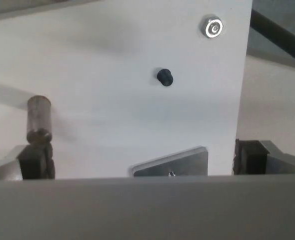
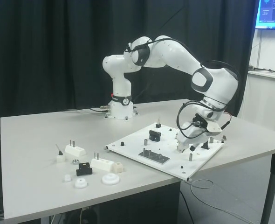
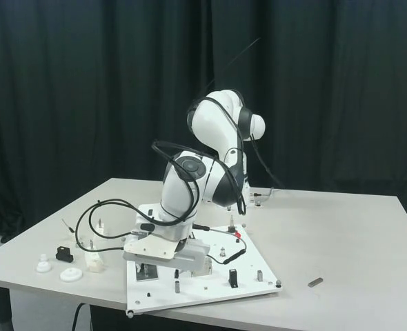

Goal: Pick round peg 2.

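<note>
Even room light; soft shadows on the white board [image 1: 112, 60].

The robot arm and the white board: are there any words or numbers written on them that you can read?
No text can be read in any view.
The band on the robot arm near its base carries marks too small to read.
The screen in the first room view's corner shows lines too small to read.
The white board shows no writing.

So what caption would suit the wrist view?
Open gripper above the white board, one finger beside a grey round peg.
</note>
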Tool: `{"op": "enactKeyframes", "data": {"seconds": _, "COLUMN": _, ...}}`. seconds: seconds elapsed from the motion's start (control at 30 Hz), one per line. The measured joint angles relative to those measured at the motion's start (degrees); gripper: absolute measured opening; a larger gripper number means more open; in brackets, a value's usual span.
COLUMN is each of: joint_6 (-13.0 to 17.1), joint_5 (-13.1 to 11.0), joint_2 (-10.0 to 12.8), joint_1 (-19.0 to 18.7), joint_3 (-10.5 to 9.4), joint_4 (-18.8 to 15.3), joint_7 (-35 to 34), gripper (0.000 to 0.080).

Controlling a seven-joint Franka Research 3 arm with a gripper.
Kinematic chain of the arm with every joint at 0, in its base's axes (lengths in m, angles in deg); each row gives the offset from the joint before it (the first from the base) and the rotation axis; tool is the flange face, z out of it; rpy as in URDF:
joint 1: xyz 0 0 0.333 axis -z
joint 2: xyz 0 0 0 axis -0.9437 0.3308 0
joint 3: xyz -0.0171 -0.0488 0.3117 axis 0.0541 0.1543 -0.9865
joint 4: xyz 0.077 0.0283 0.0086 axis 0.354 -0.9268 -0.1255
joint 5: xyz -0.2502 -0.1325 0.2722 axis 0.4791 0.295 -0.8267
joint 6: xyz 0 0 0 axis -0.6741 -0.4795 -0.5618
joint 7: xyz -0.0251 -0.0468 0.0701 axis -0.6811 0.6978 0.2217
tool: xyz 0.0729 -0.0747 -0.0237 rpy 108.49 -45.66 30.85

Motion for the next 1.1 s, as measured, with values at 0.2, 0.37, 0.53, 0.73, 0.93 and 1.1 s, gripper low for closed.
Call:
{"op": "enactKeyframes", "data": {"seconds": 0.2, "joint_6": -0.03, "joint_5": 0.46, "joint_2": 0.0, "joint_1": 0.0, "joint_3": -0.14, "joint_4": 0.27, "joint_7": 0.0, "gripper": 0.08}}
{"op": "enactKeyframes", "data": {"seconds": 0.37, "joint_6": -0.34, "joint_5": 0.8, "joint_2": -0.01, "joint_1": 0.01, "joint_3": -0.43, "joint_4": 0.62, "joint_7": 0.0, "gripper": 0.08}}
{"op": "enactKeyframes", "data": {"seconds": 0.53, "joint_6": -1.08, "joint_5": 0.98, "joint_2": -0.01, "joint_1": 0.04, "joint_3": -0.7, "joint_4": 1.07, "joint_7": 0.0, "gripper": 0.08}}
{"op": "enactKeyframes", "data": {"seconds": 0.73, "joint_6": -1.88, "joint_5": 0.98, "joint_2": -0.04, "joint_1": 0.04, "joint_3": -0.9, "joint_4": 1.67, "joint_7": 0.0, "gripper": 0.08}}
{"op": "enactKeyframes", "data": {"seconds": 0.93, "joint_6": -2.78, "joint_5": 1.06, "joint_2": -0.34, "joint_1": 0.04, "joint_3": -1.22, "joint_4": 1.95, "joint_7": 0.07, "gripper": 0.08}}
{"op": "enactKeyframes", "data": {"seconds": 1.1, "joint_6": -3.52, "joint_5": 1.37, "joint_2": -0.63, "joint_1": 0.04, "joint_3": -1.42, "joint_4": 1.96, "joint_7": 1.41, "gripper": 0.08}}
